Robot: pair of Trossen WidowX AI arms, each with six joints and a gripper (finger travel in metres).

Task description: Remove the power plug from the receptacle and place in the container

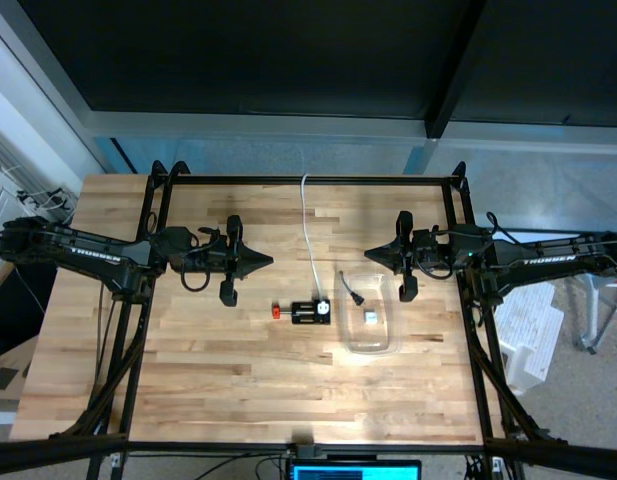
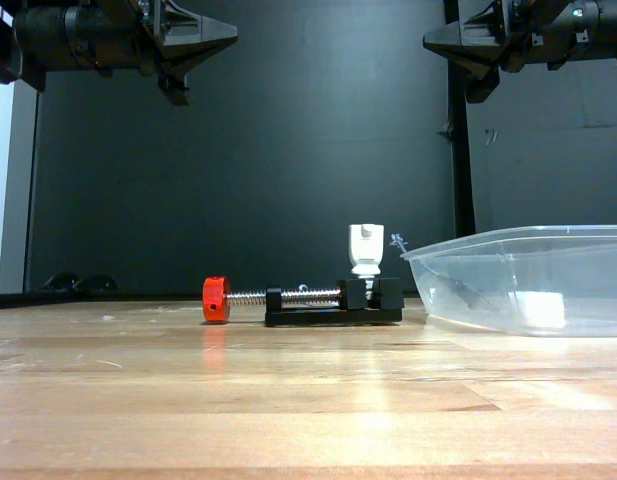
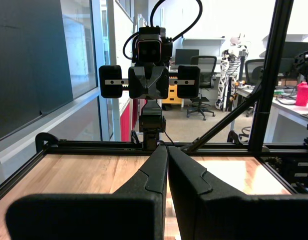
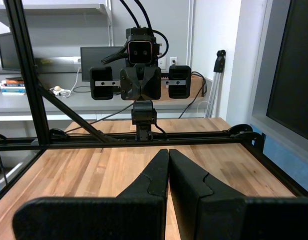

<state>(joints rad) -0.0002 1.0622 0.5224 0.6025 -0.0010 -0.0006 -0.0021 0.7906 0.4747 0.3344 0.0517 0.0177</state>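
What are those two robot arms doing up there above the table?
Nothing is being handled right now. The left gripper and the right gripper both hang shut and empty above the table, pointing at each other. The small black power plug lies in the clear container, near a white cube. The receptacle with its white cord stands beside the container.

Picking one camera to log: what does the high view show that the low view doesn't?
Only high: the white cord running from the black block to the table's far edge. Only low: the white socket standing upright above the block. Both: red knob, plug lying in the tray, left gripper and right gripper shut, raised over the table at either side.
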